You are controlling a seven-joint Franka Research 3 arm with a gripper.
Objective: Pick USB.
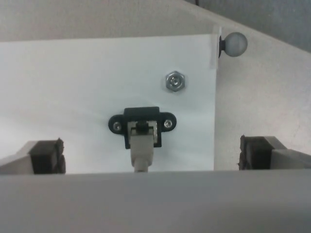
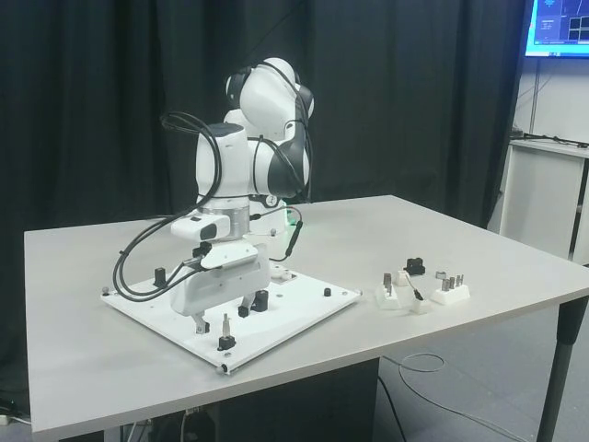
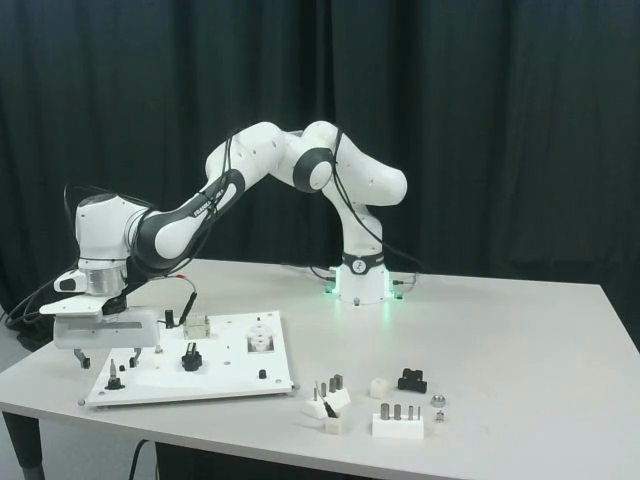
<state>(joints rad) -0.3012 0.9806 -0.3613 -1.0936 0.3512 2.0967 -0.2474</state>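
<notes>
There's the USB plug [image 1: 140, 145], seated in a black flanged socket [image 1: 142, 124] screwed to the white board [image 1: 73, 97], its grey body and strain relief running back toward me. I judge it light and rigid, a small moulded shell, likely a bit slick, and held by the socket's friction, so it will want a firm squeeze and a straight pull along its axis rather than any twisting. Best hold looks like the two flat sides of the shell, just behind the socket mouth. My gripper [image 1: 150, 158] is spread wide, holding nothing, black fingertips [image 1: 46, 156] well apart on either side, and the plug sits between them, a little nearer one pad than the other, so I'm not yet centred or touching. A hex nut [image 1: 174, 81] sits on the board beyond the socket, and a grey ball knob [image 1: 233, 44] stands at the board's corner. From the room, I'm hovering low over the board's near end on the grey table [image 3: 520, 340].
</notes>
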